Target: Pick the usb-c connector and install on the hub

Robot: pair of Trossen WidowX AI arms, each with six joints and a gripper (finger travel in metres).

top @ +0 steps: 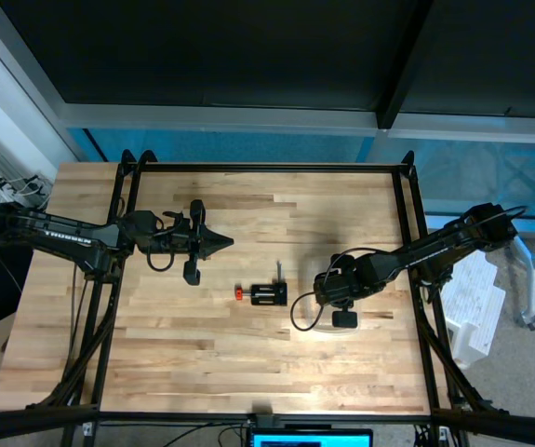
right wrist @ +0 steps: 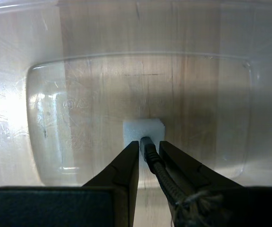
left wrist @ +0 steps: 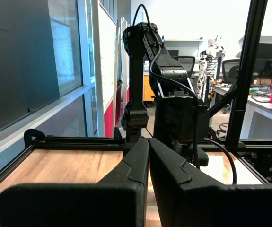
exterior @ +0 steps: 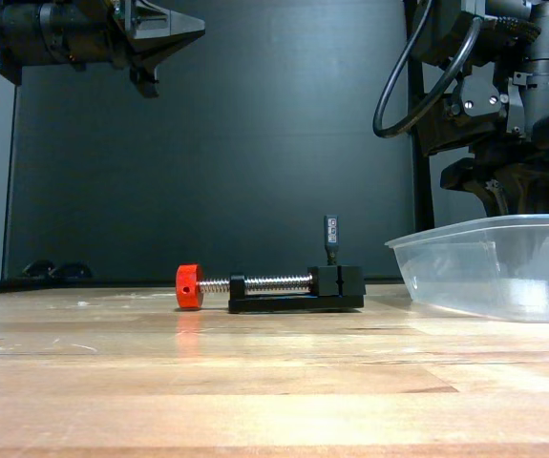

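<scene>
The usb-c connector (right wrist: 147,143) stands tip-down in a white foam block (right wrist: 144,128) on the floor of a clear plastic tub (exterior: 446,250), its braided cable stub rising toward the camera. My right gripper (right wrist: 148,147) hangs inside the tub with one finger on each side of the connector, and a thin gap shows on both sides, so it is open. The hub (exterior: 330,235) stands upright in a small black vise (exterior: 293,291) with a red knob (exterior: 189,286) at mid-table. My left gripper (top: 219,242) hovers high over the left half of the table, shut and empty.
The tub (top: 379,321) sits just right of the vise (top: 265,295). A black frame (top: 267,169) runs around the wooden table. The right arm's cable (exterior: 417,72) loops above the tub.
</scene>
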